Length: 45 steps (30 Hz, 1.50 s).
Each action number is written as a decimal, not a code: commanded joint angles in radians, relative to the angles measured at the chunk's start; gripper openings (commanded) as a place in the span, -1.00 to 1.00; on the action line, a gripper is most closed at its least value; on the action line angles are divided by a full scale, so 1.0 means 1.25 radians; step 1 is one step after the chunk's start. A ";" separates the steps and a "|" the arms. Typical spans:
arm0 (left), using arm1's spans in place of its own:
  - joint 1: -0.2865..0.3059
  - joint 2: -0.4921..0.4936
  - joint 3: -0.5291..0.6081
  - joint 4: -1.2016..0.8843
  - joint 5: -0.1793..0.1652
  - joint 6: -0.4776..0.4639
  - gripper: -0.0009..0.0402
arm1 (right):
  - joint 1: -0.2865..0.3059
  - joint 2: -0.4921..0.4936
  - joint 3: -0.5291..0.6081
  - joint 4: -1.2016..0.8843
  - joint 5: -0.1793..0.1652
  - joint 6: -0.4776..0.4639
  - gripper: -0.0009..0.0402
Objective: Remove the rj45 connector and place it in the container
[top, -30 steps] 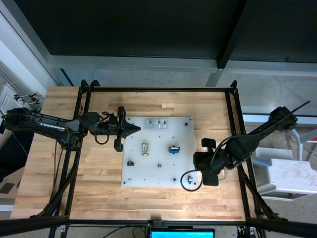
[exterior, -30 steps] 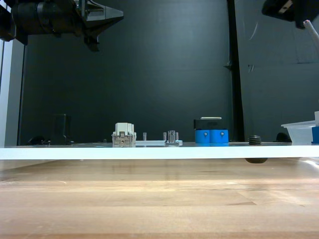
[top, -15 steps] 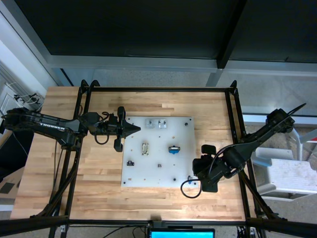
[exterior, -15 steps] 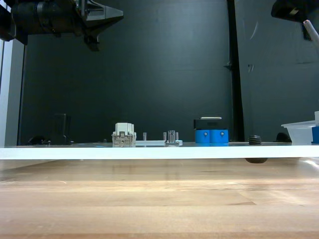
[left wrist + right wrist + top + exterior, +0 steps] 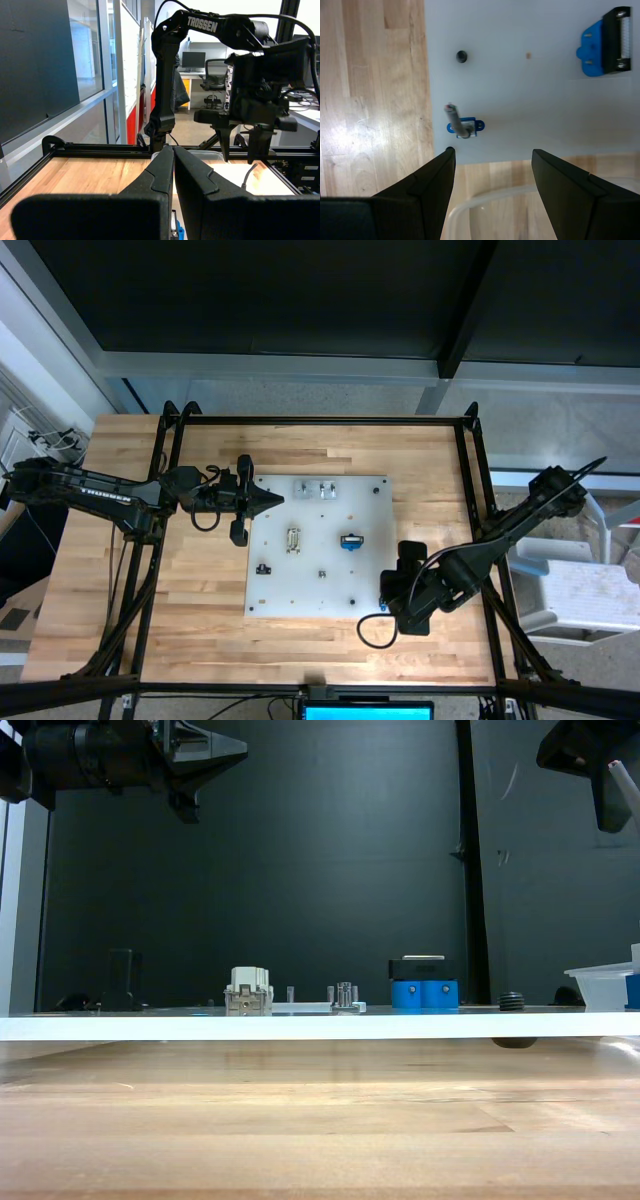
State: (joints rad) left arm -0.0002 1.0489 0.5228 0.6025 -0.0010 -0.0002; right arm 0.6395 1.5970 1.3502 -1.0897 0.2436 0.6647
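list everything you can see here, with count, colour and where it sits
table: one, light wood, under everything
white board: one, white, table centre
rj45 connector: one, grey in a small blue mount, board's near right corner
container: one, clear, on the table right of the board
blue block: one, blue and black, mid-board
beige connector: one, beige, left of the blue block
black knob: one, black, near board edge
silver fittings: two, silver, far board edge
left claw: one, black, shut, high over the board's far left corner
right claw: one, black, open, above the rj45 connector
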 commanded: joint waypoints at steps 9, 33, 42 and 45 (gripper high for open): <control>0.000 0.000 0.000 0.000 0.000 0.000 -0.95 | 0.000 0.026 -0.043 0.085 -0.016 -0.015 0.08; 0.000 0.000 0.000 0.000 0.000 0.000 -0.95 | -0.006 0.026 -0.131 0.190 -0.027 -0.038 0.08; 0.000 0.000 0.000 0.000 0.000 0.000 -0.95 | -0.015 0.026 -0.168 0.242 -0.027 -0.054 0.08; 0.000 0.000 0.000 0.000 0.000 0.000 -0.95 | -0.018 0.026 -0.174 0.245 -0.027 -0.056 0.08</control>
State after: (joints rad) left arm -0.0002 1.0489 0.5228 0.6025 -0.0010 -0.0002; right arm 0.6170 1.6295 1.1362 -0.7872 0.2089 0.5961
